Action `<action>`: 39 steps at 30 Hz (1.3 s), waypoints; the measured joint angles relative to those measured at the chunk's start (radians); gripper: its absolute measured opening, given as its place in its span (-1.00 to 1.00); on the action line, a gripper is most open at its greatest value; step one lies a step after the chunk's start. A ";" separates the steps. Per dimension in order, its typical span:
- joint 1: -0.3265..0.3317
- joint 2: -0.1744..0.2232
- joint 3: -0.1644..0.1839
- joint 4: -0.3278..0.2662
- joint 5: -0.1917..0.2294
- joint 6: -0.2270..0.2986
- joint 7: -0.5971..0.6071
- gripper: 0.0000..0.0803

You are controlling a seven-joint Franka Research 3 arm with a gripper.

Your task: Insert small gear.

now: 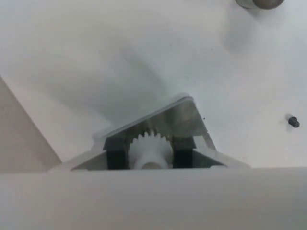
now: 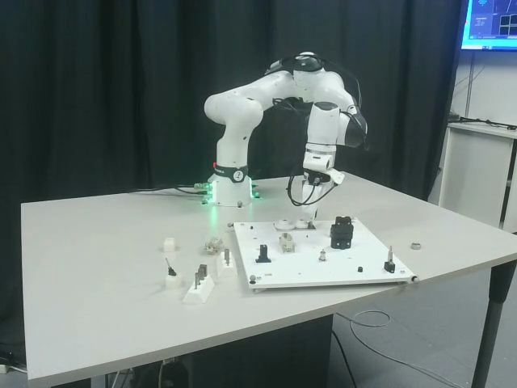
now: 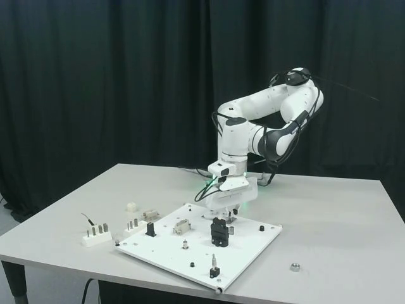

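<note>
Clamping one small white toothed gear [image 1: 151, 147] in our gripper [image 1: 150, 152] above the white board [image 2: 323, 260], we see one black block [image 2: 342, 234] nearby.

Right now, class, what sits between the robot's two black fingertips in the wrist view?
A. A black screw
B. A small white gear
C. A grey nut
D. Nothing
B: in the wrist view the small white gear, teeth visible, sits clamped between the black fingers of the gripper, above the white board.
</note>
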 joint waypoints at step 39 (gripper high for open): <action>-0.006 0.006 0.000 0.006 -0.001 -0.014 -0.086 -0.52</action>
